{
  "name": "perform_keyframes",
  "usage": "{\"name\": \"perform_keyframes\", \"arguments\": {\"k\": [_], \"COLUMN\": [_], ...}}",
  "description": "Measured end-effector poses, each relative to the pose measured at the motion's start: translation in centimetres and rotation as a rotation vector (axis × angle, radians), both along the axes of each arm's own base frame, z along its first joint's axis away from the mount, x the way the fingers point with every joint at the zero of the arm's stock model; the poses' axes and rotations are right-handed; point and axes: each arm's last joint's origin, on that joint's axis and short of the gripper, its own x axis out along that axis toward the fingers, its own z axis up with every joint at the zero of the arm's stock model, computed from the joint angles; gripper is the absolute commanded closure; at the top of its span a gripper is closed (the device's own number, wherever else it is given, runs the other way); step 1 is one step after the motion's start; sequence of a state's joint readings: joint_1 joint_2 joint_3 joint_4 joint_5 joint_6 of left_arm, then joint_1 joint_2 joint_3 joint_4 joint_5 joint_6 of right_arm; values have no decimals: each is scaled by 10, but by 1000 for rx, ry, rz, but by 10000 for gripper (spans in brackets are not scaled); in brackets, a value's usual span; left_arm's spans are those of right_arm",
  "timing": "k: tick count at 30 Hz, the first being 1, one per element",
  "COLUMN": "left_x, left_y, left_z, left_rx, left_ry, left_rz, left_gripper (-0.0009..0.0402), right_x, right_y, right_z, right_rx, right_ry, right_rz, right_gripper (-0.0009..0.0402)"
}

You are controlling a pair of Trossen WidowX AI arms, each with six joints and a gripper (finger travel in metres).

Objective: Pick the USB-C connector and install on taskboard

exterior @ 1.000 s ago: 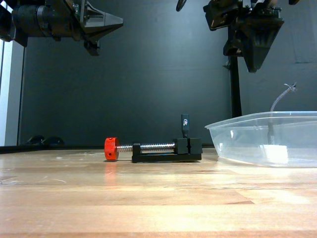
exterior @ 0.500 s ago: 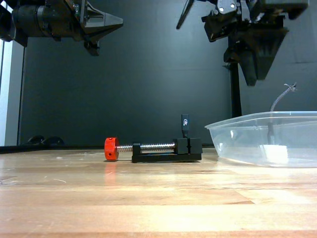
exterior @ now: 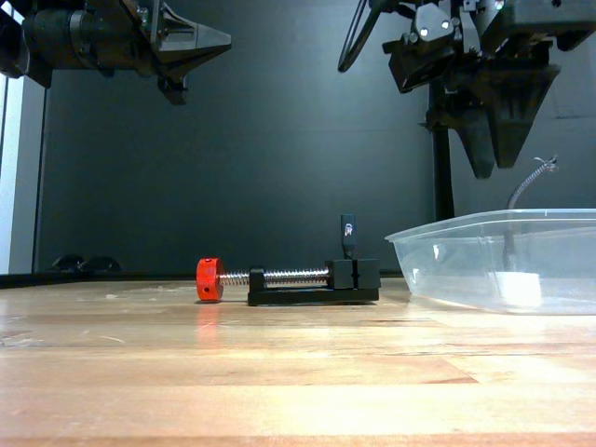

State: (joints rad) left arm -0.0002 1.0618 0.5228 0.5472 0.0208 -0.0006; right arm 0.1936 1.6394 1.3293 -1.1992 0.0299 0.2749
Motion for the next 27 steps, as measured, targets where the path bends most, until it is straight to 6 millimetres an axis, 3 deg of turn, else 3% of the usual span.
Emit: {"name": "perform_keyframes", "arguments": {"k": [27], "left_x": [0], "left_y": [0], "left_z": [0], "left_rx": [0], "left_ry": [0], "left_rz": [0], "left_gripper": [393], "right_x": [-1], "right_y": [7], "right_z": [-38], "right_rx": [-5], "right_ry": [2], "right_rz": [50], "right_gripper": [221]}}
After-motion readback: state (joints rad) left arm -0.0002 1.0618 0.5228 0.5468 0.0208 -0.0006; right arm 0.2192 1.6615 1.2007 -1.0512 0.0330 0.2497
